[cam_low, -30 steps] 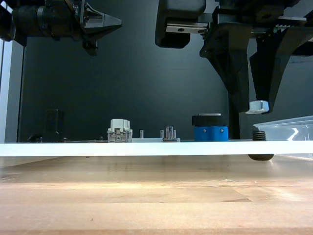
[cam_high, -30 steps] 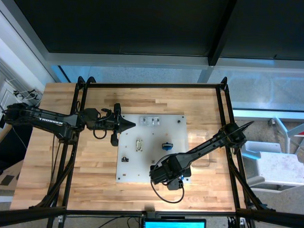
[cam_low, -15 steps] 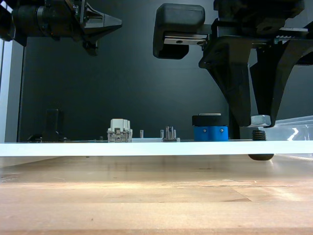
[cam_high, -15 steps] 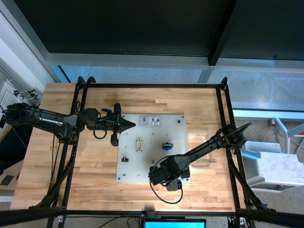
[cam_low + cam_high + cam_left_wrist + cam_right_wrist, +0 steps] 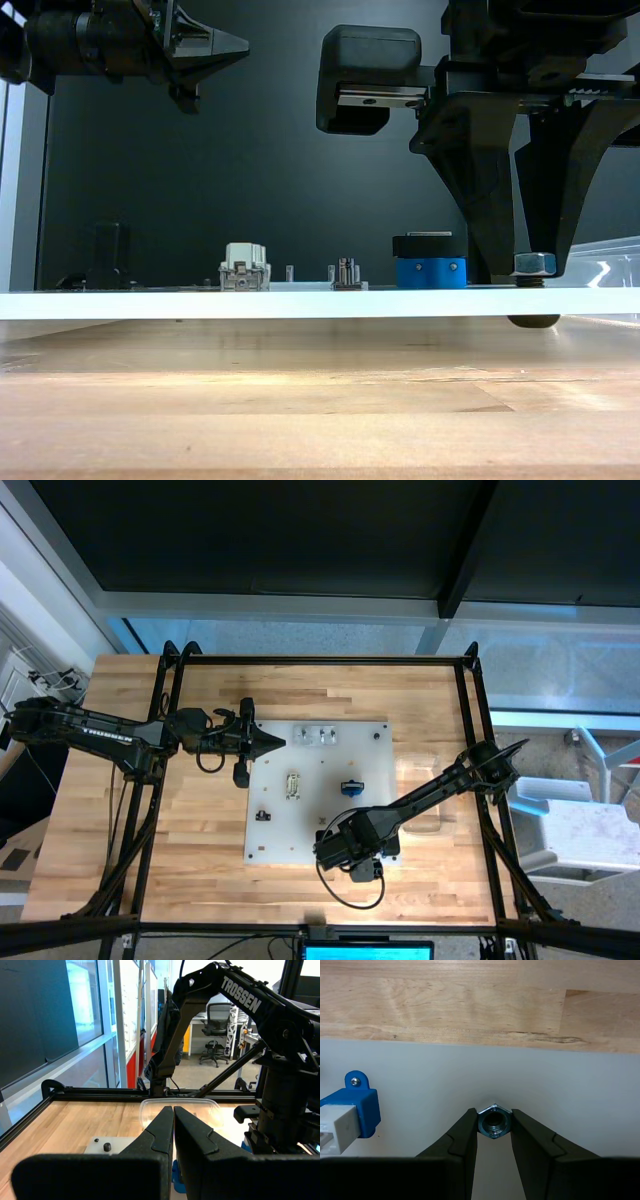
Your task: Pick the M12 fastener and fasten on the M12 threads
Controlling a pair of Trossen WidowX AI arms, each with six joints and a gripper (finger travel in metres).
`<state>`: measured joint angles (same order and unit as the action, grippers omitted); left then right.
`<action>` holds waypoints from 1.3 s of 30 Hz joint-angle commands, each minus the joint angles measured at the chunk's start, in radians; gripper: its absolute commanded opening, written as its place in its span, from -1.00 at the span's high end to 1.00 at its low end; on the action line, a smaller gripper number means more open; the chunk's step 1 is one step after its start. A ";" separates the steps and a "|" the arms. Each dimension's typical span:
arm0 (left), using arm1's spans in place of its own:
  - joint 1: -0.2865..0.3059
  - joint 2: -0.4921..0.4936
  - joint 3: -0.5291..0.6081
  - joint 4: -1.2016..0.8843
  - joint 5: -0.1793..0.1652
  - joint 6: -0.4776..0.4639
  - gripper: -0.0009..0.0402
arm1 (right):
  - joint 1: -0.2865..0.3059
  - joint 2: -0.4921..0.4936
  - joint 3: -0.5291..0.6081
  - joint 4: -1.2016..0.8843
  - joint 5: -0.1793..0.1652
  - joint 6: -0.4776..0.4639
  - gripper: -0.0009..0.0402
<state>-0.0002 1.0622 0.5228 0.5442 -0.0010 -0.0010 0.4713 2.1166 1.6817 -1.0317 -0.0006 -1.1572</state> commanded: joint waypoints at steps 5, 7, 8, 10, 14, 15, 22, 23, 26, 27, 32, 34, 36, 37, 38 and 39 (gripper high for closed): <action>0.000 0.000 0.000 0.000 0.000 0.000 0.96 | 0.000 0.000 -0.003 0.006 0.000 0.024 0.88; 0.000 0.000 0.000 0.000 0.000 0.000 0.96 | 0.000 0.000 -0.003 0.005 0.000 0.048 0.88; 0.000 0.000 0.000 0.000 0.000 0.000 0.96 | 0.000 0.000 -0.003 0.005 0.000 0.066 0.88; 0.000 0.000 0.000 0.000 0.000 0.000 0.96 | 0.000 0.000 -0.002 0.003 0.000 0.135 0.88; 0.000 0.000 0.000 0.000 0.000 0.000 0.96 | 0.000 -0.002 -0.002 0.003 0.000 0.323 0.88; 0.000 0.000 0.000 0.000 0.001 0.000 0.96 | 0.000 -0.002 -0.002 0.003 0.000 0.372 0.88; 0.000 0.000 0.000 0.000 0.000 0.000 0.96 | 0.000 -0.007 -0.003 0.001 0.000 0.621 0.88; 0.000 0.000 0.000 0.000 0.000 0.000 0.96 | 0.000 -0.007 -0.004 0.000 0.000 0.654 0.88; 0.000 0.000 0.000 0.000 0.000 0.000 0.96 | 0.000 -0.007 -0.004 -0.003 0.000 0.751 0.88; 0.000 0.000 0.000 0.000 0.001 0.000 0.96 | 0.000 -0.007 -0.004 -0.003 0.000 0.790 0.88; 0.000 0.000 0.000 0.000 0.000 0.000 0.96 | -0.001 -0.007 -0.004 -0.004 0.000 1.004 0.88; 0.000 0.000 0.000 0.000 0.000 0.000 0.96 | -0.002 -0.007 -0.004 -0.003 0.000 1.087 0.88; 0.000 0.000 0.000 0.000 0.000 0.000 0.96 | -0.002 -0.007 -0.004 -0.003 0.000 1.181 0.88; 0.000 0.000 0.000 0.000 0.000 0.000 0.96 | -0.002 -0.007 -0.004 -0.002 0.000 1.232 0.88; 0.000 0.000 0.000 0.000 0.000 0.000 0.96 | -0.002 -0.007 -0.004 -0.002 0.000 1.283 0.88; 0.000 0.000 0.000 0.000 0.000 0.000 0.96 | -0.003 -0.007 -0.004 -0.002 0.000 1.337 0.88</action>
